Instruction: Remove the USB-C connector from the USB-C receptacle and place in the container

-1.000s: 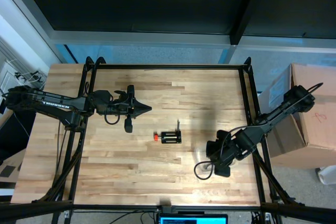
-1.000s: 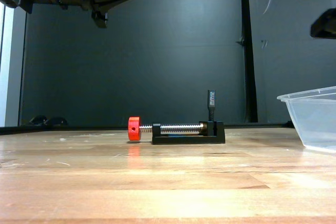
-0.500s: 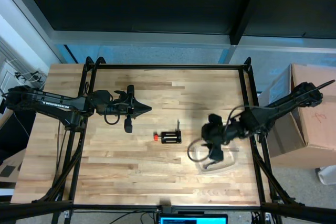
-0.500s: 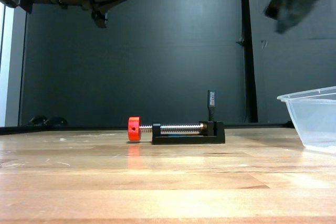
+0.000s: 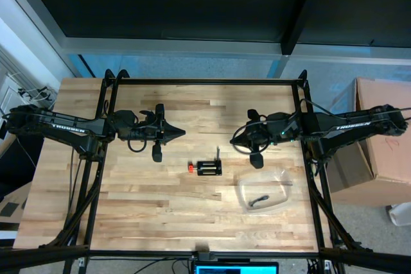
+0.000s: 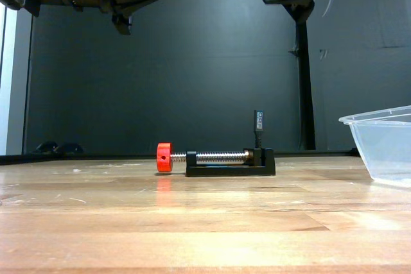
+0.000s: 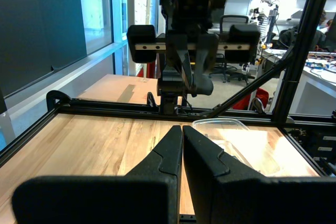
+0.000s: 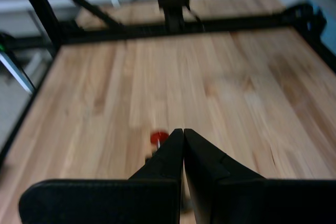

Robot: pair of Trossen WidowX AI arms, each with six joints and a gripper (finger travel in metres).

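Note:
The USB-C connector, a short dark piece, lies free inside the clear plastic container at the table's front right. The receptacle stands upright in a small black vise with a red knob at mid-table, with nothing plugged into it. My right gripper hovers high, beyond the container and right of the vise, shut and holding nothing. My left gripper hangs high to the left of the vise, also shut and empty. In the right wrist view the shut fingers point over the red knob.
A black frame rail runs round the table's edges. A cardboard box stands off the table's right side. The container shows at the low view's right edge and in the left wrist view.
My right gripper rose from over the container, swung away toward the table's middle and shut its jaws. The connector now shows lying in the container. The left arm has not moved.

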